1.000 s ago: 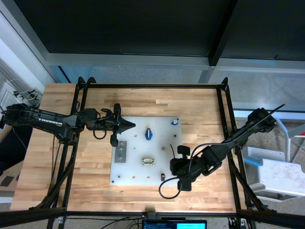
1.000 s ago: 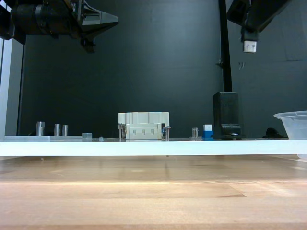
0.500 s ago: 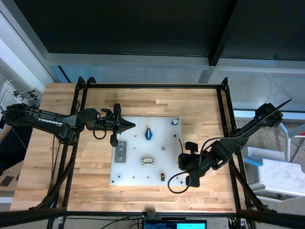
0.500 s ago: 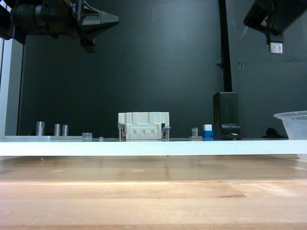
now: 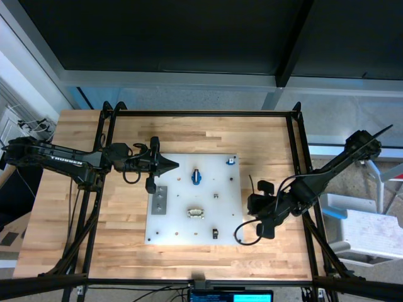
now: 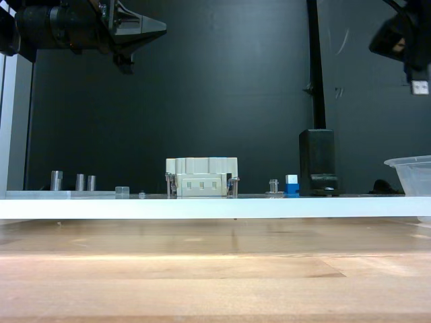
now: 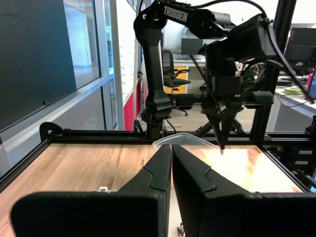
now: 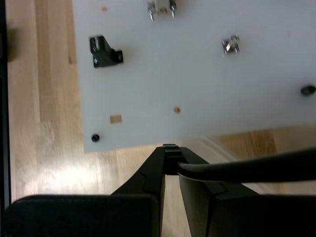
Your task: Remove the USB connector from the USB hub and place in the container
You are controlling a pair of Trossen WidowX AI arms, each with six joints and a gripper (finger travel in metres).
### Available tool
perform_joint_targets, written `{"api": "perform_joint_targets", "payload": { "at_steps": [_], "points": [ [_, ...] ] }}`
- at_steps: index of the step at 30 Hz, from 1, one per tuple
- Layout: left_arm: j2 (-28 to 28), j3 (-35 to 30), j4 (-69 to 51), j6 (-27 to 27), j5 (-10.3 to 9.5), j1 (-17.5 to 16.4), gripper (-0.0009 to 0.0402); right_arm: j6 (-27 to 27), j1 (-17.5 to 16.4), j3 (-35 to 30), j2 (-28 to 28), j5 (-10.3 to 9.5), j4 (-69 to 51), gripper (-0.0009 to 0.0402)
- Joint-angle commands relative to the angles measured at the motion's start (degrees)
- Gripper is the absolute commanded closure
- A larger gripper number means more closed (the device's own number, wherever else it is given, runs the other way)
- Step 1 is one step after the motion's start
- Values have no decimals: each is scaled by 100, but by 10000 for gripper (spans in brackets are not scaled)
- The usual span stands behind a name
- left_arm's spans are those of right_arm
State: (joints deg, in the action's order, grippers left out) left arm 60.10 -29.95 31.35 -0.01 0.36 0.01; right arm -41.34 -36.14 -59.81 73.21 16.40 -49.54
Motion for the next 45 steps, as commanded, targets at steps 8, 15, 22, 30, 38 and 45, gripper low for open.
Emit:
{"api": "perform_joint_targets", "payload": {
  "at_steps": [8,15,22,30,38,45],
  "points": [
    [2,0,0,0,0,0,392,-476,-225,693,-575,-116,-83,393],
    [0,0,0,0,0,0,392,-861,-391,1187,-896,-146,-79,393],
    [0,0,0,0,2,0,392,-1259,-595,1596,-1128,-157,-79,393],
    [0,0,0,0,0,0,392,-1635,-852,1917,-1189,-267,-76,393],
    [0,0,0,0,0,0,392,-1779,-922,2041,-1200,-295,-63,393],
    [0,0,0,0,0,0,392,-1777,-927,2041,-1200,-295,-52,393]
  ]
}}
